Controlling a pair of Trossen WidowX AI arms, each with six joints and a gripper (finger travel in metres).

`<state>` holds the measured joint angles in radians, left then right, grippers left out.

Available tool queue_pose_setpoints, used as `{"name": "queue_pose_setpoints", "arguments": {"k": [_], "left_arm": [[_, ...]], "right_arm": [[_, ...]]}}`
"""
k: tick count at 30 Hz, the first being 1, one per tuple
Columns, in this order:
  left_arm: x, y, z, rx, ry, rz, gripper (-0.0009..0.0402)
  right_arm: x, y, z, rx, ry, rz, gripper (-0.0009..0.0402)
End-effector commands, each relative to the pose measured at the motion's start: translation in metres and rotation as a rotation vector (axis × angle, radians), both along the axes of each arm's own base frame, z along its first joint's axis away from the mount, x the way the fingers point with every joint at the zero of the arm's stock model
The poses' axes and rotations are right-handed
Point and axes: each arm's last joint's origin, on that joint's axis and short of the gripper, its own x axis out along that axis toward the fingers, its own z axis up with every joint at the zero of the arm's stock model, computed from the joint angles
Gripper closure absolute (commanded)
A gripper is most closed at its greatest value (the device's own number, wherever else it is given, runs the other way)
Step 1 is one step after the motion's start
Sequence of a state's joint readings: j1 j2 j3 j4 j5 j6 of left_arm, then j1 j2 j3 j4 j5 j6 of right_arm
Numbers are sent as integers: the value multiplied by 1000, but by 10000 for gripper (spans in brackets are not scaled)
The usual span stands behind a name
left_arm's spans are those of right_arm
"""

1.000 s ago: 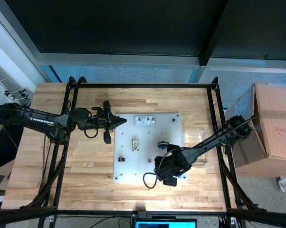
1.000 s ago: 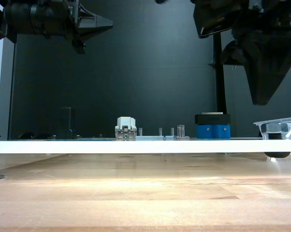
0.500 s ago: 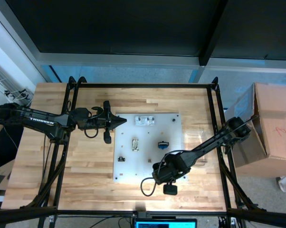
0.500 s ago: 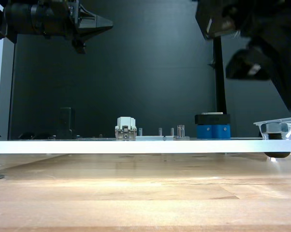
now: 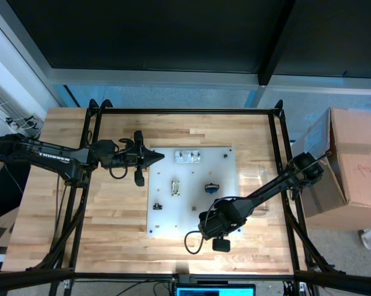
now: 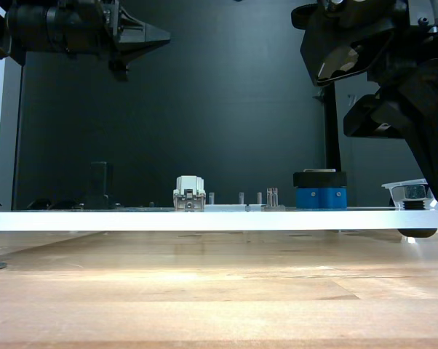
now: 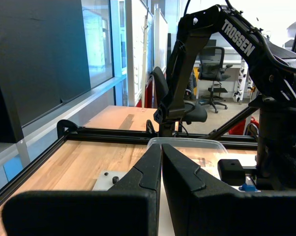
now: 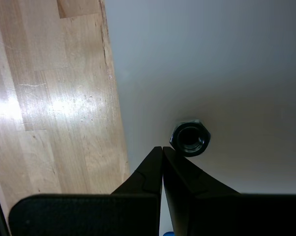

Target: Unfasten the M12 nut and place it in the container

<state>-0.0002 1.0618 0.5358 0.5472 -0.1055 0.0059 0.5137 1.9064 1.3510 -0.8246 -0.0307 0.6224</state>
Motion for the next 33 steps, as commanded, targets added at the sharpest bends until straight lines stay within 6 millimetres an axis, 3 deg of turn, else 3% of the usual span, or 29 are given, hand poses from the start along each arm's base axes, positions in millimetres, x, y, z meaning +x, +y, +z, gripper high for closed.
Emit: {"name": "queue_pose_setpoints", "arguments": {"k": [1,3,7,9,19,23,26,33], "left_arm": [[0,0,0,0,0,0,393],[0,0,0,0,0,0,393],[0,0,0,0,0,0,393],[0,0,0,0,-1,0,393],[0,0,0,0,1,0,393],[0,0,1,0,-5,0,393],[0,0,0,0,2,0,393],[0,0,0,0,0,0,393]], "right_arm": [[0,-1,2,-3,-7,0,393],[-1,-2,3,-42,-17,-5,393],[-10,-14,19,-359,-80,-94,393],[-11,-16,28,-426,-86,-101,394],[-10,-11,38,-290,-42,-95,393],[-7,-7,47,-152,-14,-282,390],[-6,-4,51,-91,4,-360,361],[-4,-1,57,-23,-4,-587,230]]}}
